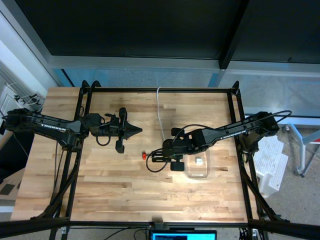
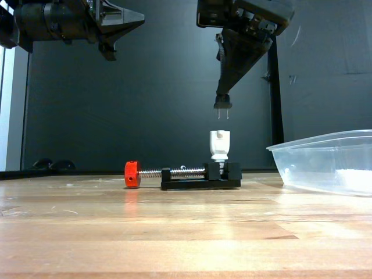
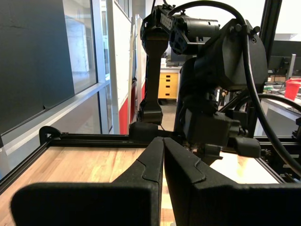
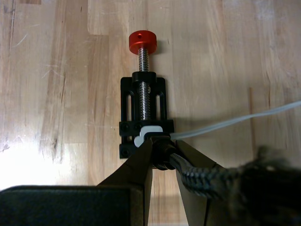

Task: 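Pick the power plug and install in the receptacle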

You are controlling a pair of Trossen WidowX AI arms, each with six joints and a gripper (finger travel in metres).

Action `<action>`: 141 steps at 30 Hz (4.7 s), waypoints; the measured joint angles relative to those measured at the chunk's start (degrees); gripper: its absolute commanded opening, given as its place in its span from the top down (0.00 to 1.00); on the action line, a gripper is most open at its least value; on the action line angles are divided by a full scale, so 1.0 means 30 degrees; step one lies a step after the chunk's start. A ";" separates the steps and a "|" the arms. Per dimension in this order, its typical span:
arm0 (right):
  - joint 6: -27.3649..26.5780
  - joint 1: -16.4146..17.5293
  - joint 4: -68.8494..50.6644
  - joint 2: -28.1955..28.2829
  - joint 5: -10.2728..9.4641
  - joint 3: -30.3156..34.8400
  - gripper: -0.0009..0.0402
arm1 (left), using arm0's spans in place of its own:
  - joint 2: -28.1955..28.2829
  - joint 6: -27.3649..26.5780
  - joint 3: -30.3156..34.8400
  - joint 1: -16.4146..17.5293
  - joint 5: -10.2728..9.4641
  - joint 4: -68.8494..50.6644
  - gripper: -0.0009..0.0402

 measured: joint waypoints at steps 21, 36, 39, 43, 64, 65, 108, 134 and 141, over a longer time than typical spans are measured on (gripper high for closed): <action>-0.0605 -0.0087 0.0211 0.0517 -0.0007 0.0044 0.98 | -0.0007 0.0000 0.0000 0.0000 -0.0007 0.0007 0.98; -0.0670 -0.0087 0.0860 0.0517 0.0000 -0.0590 0.98 | -0.0007 0.0000 0.0000 0.0000 0.0000 0.0000 0.98; -0.0670 -0.0087 0.0933 0.0517 0.0007 -0.0656 0.98 | -0.0007 -0.0007 -0.0007 0.0000 -0.0007 0.0000 0.98; -0.0670 -0.0087 0.1311 0.0517 0.0007 -0.0896 0.98 | -0.0007 -0.0007 -0.0007 0.0000 0.0000 0.0000 0.98; -0.0590 0.0029 0.3461 0.0386 0.0255 -0.2761 0.98 | -0.0007 0.0000 -0.0007 0.0000 -0.0007 0.0000 0.98; -0.0583 0.0044 0.3636 0.0386 0.0262 -0.2907 0.98 | -0.0007 0.0000 -0.0007 0.0000 0.0000 0.0007 0.98; -0.1086 0.0423 0.5712 -0.0138 0.0903 -0.4371 0.98 | -0.0007 -0.0007 -0.0007 0.0000 0.0000 0.0007 0.98; -0.1676 0.1341 1.0375 -0.0940 0.2157 -0.7555 0.98 | -0.0007 0.0000 -0.0007 0.0000 0.0000 0.0007 0.98; -0.1668 0.1494 1.2976 -0.1479 0.2922 -0.9559 0.98 | -0.0007 -0.0007 0.0000 0.0000 0.0000 0.0007 0.98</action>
